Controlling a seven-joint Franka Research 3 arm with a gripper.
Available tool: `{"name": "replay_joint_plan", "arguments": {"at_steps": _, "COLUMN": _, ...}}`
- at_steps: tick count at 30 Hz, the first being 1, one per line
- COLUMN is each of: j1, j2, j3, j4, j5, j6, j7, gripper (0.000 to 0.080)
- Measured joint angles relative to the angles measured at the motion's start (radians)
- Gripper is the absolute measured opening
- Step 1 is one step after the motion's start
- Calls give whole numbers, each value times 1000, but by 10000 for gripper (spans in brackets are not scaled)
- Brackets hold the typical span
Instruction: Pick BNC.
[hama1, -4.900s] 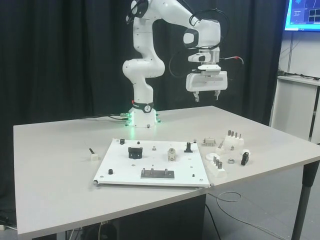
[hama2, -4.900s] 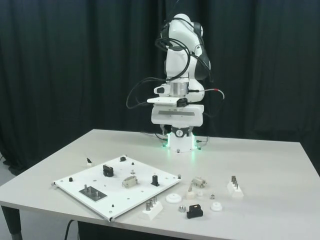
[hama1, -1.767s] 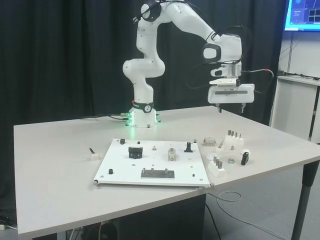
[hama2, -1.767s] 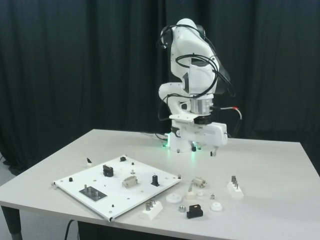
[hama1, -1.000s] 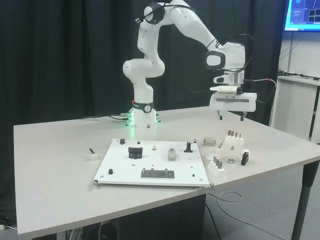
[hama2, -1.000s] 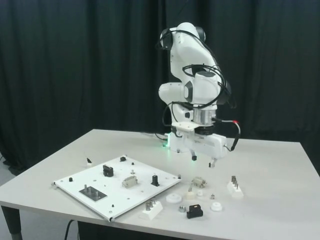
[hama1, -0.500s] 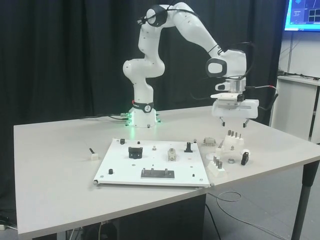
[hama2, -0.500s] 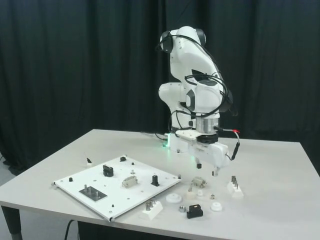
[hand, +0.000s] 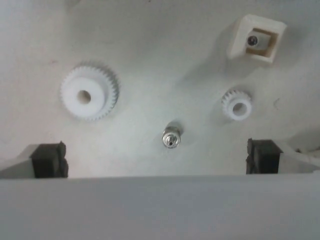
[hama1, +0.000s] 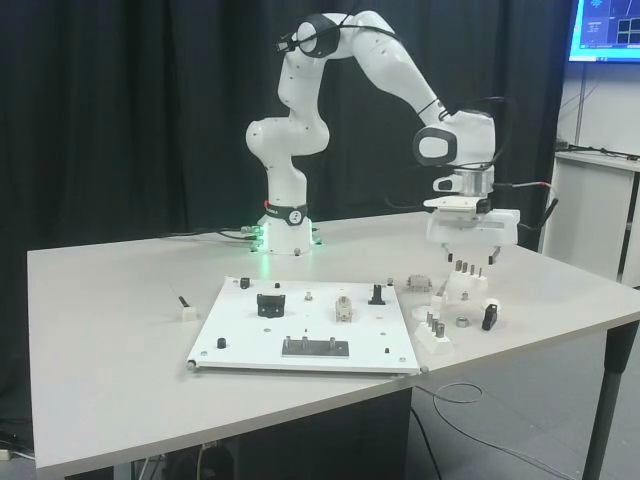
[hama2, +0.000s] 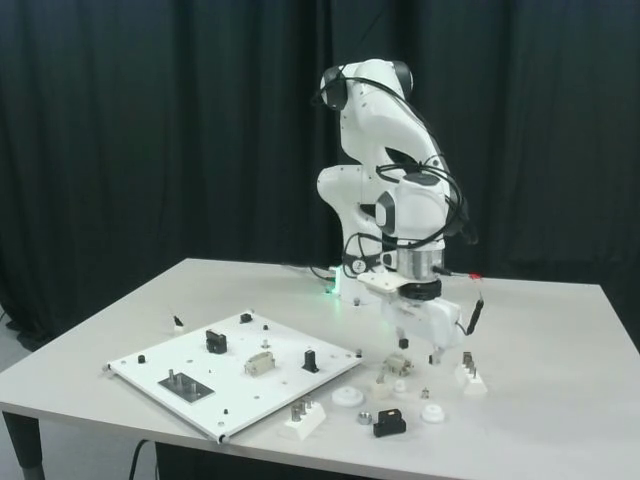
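Wrist view: open gripper (hand: 155, 157) above probable BNC (hand: 170, 138)

I can read no text, label, brand, number or sign on anything here. The only candidate is a lit screen (hama1: 606, 30) at the upper corner of the first room view (it shows some pale lines and marks), but I can make out no letter or figure on it from where I sit.
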Motion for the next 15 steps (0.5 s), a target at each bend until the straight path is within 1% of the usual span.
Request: {"name": "replay_joint_plan", "arguments": {"at_steps": 15, "j1": 3, "j2": 51, "j3": -5, "j4": 19, "j5": -4, "j6": -4, "j7": 3, "gripper": 800}}
